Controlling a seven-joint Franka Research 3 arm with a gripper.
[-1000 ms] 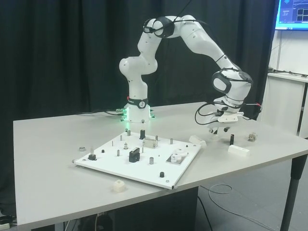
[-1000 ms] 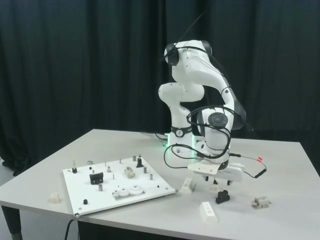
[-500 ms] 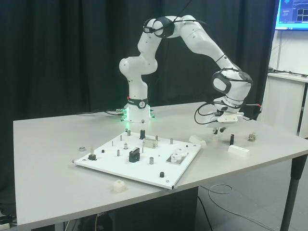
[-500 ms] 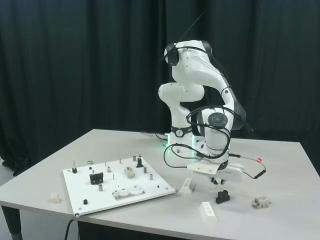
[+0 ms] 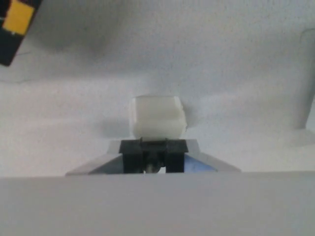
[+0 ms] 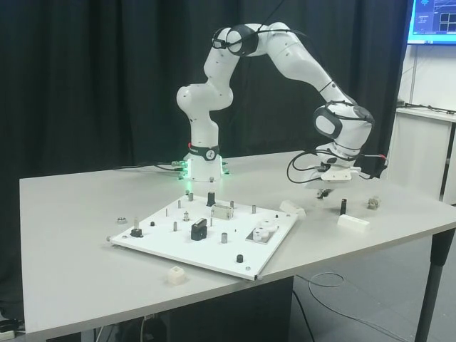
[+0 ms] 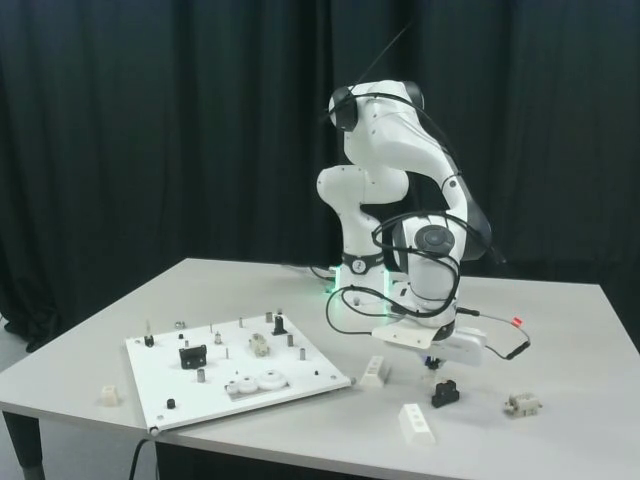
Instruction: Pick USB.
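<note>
The gripper (image 7: 432,363) has risen slightly over the last second and now hangs above the grey table (image 7: 560,330). The small black part (image 7: 445,392), probably the USB, stays standing on the table just beside and below it. Whether the pincer is wide or narrow cannot be told; the pick appears not yet made.

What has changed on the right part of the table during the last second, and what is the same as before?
The pincer rose a little and shifted slightly toward the white board, away from the small black plug, without taking anything. The plug, the two white blocks, the small grey part and the pieces on the board lie as they were.
</note>
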